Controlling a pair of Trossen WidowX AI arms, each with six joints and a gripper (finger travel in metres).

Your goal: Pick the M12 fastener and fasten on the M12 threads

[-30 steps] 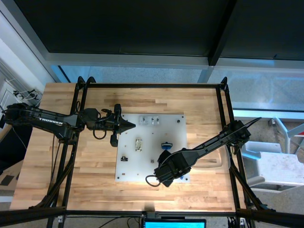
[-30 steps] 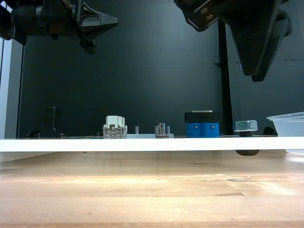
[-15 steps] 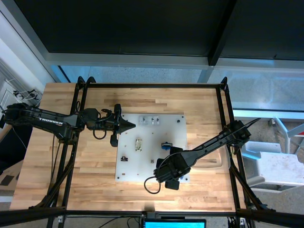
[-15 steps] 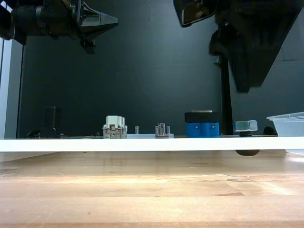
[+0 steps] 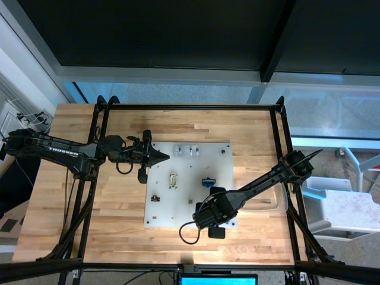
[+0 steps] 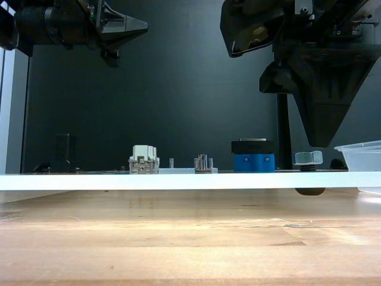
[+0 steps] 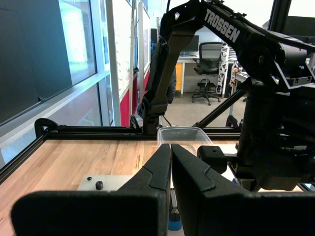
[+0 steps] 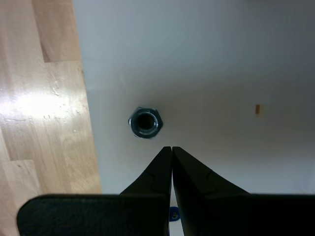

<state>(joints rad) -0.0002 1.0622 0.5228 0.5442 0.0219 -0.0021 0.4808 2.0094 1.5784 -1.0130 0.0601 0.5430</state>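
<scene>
High: we see the right arm (image 5: 261, 181) reaching diagonally in over the near right corner of the white task board (image 5: 178, 202), with bare light wooden table (image 5: 89, 196) left and near of it. The left end effector (image 5: 164, 157) hovers at the board's far left edge.

Low: the right end effector (image 6: 321, 142) points straight down, fingers closed on nothing. Its tip is just above the small silver hex nut (image 6: 308, 158), which sits on its short black stud (image 6: 308, 169). A clear plastic tray (image 6: 360, 152) shows just to its right.

Left wrist: fingers together, empty.

Right wrist: we see the nut near the board's edge.

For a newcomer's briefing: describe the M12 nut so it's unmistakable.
On the white board, go to its near right corner, under the shut right gripper; the shut left gripper hangs over the far left corner. The small silver metal nut on its black stud is the only six-sided part there.
</scene>
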